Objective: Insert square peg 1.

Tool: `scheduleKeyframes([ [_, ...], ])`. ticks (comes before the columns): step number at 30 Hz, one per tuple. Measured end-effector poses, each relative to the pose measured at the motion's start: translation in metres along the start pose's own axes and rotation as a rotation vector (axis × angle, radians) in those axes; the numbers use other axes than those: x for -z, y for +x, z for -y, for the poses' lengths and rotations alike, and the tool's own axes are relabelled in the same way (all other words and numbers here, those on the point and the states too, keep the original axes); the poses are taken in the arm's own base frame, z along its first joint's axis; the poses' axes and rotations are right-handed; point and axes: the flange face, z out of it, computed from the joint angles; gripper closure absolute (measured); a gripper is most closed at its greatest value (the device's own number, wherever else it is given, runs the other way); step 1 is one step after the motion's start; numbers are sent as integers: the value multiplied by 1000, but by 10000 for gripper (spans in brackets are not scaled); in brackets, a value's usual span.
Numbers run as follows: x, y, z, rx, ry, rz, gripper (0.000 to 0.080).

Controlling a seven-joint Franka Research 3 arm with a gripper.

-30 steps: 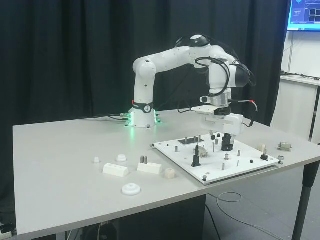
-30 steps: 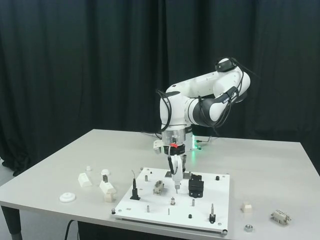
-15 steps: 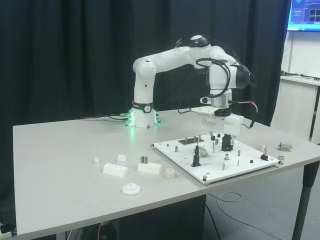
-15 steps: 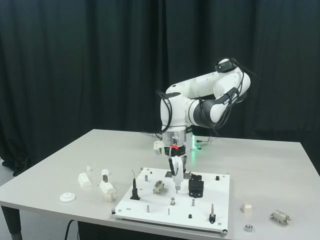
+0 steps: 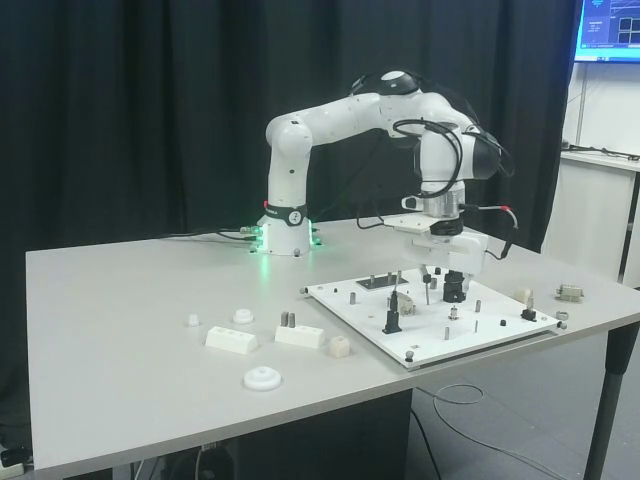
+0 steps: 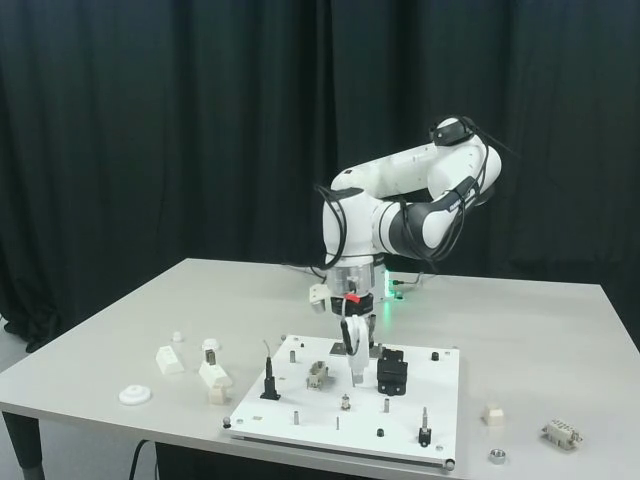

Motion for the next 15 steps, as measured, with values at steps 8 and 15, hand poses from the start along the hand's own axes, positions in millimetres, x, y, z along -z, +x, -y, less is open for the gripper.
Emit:
scheduleKeyframes([
  [8,0,0,0,1,4,-1,3],
  [15,0,-1,0,1,4,-1,3],
])
